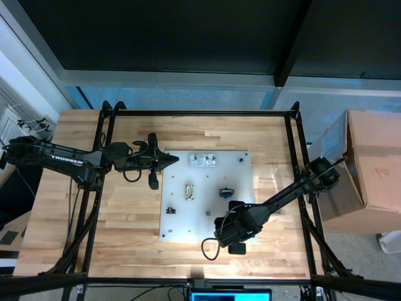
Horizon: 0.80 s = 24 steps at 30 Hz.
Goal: Unfasten the M12 nut and place it in the container
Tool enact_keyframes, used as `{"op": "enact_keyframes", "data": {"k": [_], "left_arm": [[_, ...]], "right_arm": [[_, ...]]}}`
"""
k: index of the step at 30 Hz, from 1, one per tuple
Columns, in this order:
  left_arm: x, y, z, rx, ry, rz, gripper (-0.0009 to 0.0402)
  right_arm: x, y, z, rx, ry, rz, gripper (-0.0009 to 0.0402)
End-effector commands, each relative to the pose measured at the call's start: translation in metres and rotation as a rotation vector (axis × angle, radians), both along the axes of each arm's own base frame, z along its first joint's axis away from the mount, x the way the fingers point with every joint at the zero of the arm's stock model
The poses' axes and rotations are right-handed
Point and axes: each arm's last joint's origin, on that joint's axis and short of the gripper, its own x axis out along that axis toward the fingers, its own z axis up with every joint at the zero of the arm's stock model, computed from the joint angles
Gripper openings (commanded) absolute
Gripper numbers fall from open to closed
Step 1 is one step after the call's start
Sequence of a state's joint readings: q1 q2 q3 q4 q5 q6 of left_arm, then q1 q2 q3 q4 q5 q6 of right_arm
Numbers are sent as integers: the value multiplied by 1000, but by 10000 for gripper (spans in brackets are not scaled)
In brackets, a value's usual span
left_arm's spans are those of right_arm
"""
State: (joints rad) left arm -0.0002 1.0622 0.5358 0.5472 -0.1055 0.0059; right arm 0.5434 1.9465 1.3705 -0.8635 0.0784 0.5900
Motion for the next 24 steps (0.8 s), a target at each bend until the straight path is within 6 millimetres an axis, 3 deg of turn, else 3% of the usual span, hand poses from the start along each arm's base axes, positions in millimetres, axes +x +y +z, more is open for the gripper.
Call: {"op": "enact_keyframes", "data": {"k": [1, 16, 24], "left_arm": [[0, 0, 0, 0, 0, 0, 0], [0, 0, 0, 0, 0, 0, 0], [0, 0, 0, 0, 0, 0, 0]], "right_arm": [[-1, 0, 0, -3, 6, 0, 139], [-5, -3, 8, -12, 13, 40, -3], [-8, -4, 14, -47, 18, 263, 5]]}}
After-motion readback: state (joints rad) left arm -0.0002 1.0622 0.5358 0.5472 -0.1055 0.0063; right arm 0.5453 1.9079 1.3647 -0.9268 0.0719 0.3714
